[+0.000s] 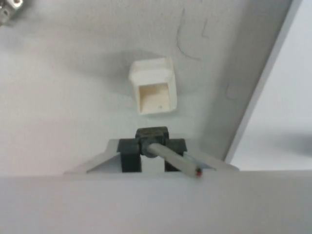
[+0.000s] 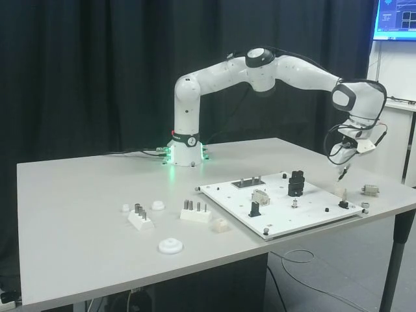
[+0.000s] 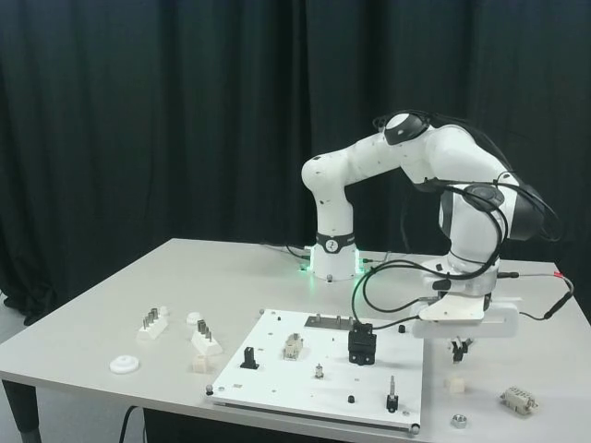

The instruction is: Insert USB.

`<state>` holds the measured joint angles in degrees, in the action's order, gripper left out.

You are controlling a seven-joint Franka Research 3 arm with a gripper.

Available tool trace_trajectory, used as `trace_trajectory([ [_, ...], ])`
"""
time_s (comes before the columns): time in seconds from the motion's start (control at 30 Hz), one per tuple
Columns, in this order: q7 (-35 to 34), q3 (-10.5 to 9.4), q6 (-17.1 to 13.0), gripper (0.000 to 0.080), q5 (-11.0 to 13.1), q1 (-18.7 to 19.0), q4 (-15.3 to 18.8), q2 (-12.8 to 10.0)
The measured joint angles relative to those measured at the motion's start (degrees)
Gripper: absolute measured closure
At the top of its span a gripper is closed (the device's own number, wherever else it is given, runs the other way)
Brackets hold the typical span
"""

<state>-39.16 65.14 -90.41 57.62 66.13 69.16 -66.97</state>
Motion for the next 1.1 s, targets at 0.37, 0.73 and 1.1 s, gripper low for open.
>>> trace_trajectory([
  [0.37,0.00,1.29,1.34,0.0705,0.00,0.03,-0.78,0.12],
  [0.73,0.00,2.01,2.06,0.0706,0.00,0.04,-1.29,0.13],
  [1.1,0.76,3.06,2.11,0.0706,-0.18,-0.03,-1.54,0.13],
])
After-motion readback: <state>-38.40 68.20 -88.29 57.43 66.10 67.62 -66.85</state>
